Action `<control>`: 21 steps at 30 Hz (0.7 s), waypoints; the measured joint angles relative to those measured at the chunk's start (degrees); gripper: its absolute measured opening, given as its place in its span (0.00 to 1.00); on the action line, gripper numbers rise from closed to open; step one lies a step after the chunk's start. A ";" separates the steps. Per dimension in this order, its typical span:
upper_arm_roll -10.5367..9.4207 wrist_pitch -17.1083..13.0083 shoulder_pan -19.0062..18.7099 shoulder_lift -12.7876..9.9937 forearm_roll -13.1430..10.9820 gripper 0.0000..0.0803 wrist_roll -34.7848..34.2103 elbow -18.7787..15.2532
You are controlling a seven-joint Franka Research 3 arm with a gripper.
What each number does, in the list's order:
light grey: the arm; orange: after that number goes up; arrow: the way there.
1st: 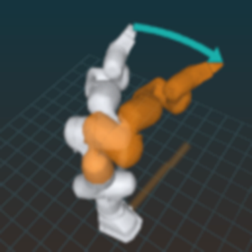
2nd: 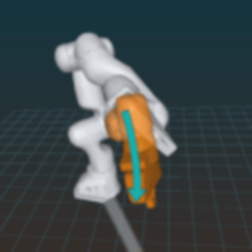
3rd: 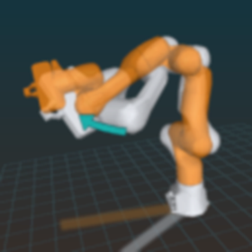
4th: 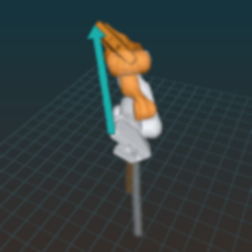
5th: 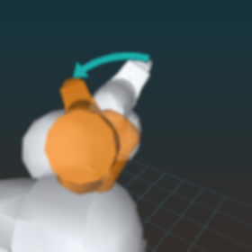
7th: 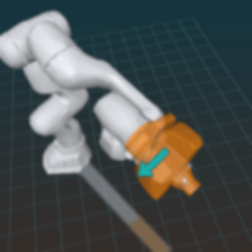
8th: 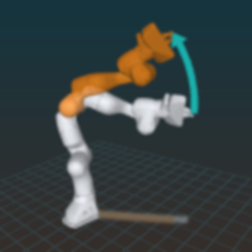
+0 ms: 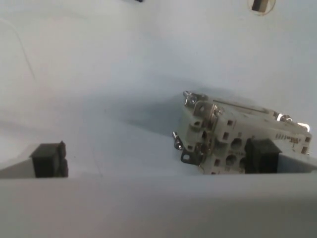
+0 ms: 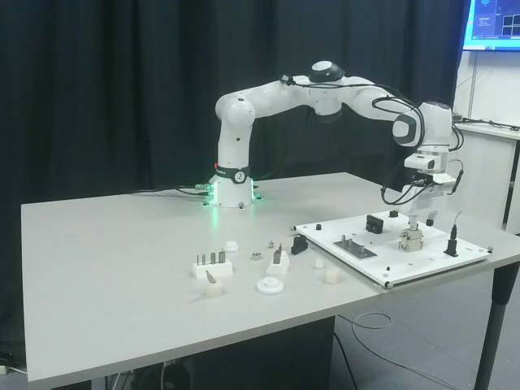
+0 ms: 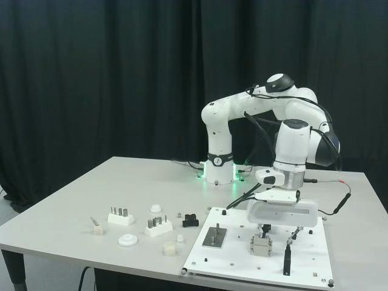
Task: Insert waterproof.
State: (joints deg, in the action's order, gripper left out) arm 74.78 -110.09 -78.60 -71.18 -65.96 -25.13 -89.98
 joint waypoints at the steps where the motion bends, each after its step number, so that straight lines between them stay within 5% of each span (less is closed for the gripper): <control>1: 0.00 0.00 0.02 0.05 0.00 1.00 -0.04 0.00; 21: 1.46 2.28 0.06 1.64 0.08 1.00 -0.09 0.00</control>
